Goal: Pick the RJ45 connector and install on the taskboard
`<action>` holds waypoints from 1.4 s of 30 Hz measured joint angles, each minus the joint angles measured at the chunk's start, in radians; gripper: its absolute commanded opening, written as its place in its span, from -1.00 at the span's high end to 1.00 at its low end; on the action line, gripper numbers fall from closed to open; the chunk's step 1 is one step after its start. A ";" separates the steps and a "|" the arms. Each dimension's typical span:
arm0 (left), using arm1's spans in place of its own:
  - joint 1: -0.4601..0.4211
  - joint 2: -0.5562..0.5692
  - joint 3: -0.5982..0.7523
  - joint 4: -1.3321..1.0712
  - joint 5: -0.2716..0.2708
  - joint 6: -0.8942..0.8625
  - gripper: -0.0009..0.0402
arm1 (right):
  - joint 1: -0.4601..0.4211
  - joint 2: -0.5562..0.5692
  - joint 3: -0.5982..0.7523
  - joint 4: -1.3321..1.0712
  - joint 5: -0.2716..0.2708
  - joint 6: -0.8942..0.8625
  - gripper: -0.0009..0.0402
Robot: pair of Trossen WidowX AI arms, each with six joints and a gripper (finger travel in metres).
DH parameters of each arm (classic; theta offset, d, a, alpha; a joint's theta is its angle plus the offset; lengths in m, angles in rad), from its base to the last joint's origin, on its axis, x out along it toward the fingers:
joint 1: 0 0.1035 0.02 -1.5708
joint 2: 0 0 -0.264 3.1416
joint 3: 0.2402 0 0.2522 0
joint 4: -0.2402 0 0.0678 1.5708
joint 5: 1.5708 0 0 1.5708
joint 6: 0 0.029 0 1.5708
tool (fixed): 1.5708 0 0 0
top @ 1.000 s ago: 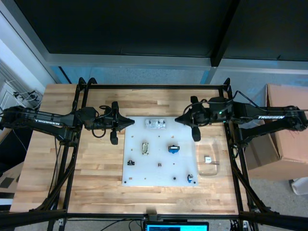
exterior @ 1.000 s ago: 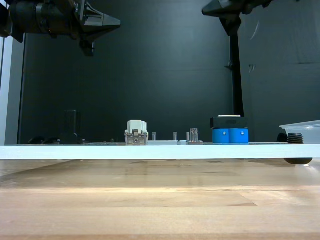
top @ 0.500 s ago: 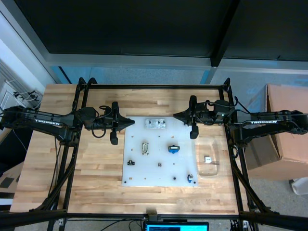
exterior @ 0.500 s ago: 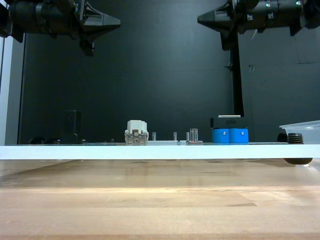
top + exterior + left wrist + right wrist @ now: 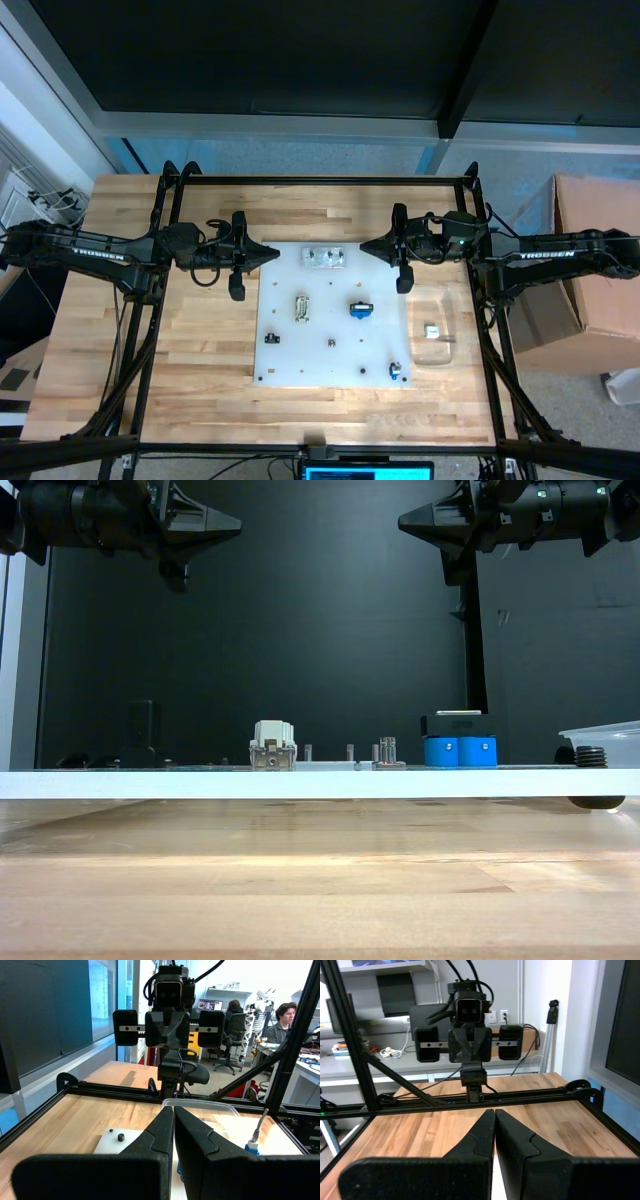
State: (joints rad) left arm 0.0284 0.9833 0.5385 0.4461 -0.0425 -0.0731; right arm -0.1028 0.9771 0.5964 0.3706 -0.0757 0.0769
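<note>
The small blue jack (image 5: 397, 372) sits at the near right corner of the white board (image 5: 320, 345), and a grey piece covers its top. In the left wrist view a grey boot with its cable (image 5: 258, 1126) rises from the blue jack (image 5: 251, 1148), so the connector stands in the jack. How deep it sits I cannot tell. The white block (image 5: 432, 330) lies in the clear tray (image 5: 447, 352). My left gripper (image 5: 275, 255) (image 5: 238, 524) (image 5: 173, 1110) hangs shut and holds nothing, high above the board's far left edge. My right gripper (image 5: 364, 247) (image 5: 400, 522) (image 5: 495, 1111) hangs shut on nothing, high above the far right edge.
On the board stand a pale grey connector housing (image 5: 273, 748), a blue block with a dark cap (image 5: 459, 742), small posts, and a clear fitting (image 5: 324, 258) at the far edge. A black frame (image 5: 320, 181) rings the table. A cardboard box (image 5: 590, 270) stands off to the right.
The right arm has swung to a level pose, its gripper lower in the low view and pointing left. The left arm and the connector have not moved.
</note>
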 measured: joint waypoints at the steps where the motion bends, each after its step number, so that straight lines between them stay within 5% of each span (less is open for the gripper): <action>1: 0.000 0.000 0.000 0.000 0.000 0.000 0.96 | 0.000 0.000 0.000 0.000 0.000 0.000 0.96; 42: 0.000 0.000 0.000 0.000 0.000 0.000 0.96 | 0.045 0.000 -0.034 0.065 0.034 0.011 0.96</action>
State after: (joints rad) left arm 0.0284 0.9833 0.5388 0.4461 -0.0422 -0.0731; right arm -0.0582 0.9775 0.5629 0.4358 -0.0414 0.0879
